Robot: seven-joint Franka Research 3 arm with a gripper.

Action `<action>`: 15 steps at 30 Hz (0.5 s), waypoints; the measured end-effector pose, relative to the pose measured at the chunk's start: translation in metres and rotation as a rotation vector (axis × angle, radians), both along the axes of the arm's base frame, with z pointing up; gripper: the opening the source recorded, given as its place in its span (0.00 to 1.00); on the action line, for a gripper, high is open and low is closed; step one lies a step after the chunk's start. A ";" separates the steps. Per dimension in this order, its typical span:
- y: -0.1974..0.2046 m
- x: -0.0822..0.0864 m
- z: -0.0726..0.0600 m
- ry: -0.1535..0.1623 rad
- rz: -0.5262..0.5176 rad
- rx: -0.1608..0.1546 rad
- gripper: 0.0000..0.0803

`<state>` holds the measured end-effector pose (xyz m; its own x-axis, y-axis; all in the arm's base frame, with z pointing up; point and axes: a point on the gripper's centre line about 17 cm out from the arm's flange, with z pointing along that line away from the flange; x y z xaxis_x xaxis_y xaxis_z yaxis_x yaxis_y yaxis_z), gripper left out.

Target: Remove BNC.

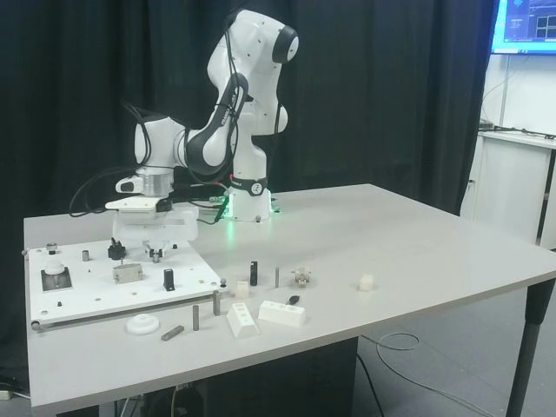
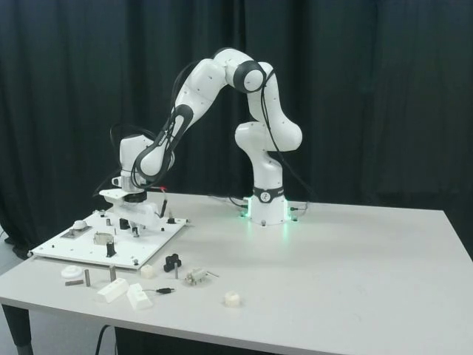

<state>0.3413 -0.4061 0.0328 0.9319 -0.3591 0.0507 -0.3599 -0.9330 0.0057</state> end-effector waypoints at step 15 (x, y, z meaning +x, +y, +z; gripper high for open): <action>-0.001 -0.001 0.001 0.009 0.193 -0.003 0.15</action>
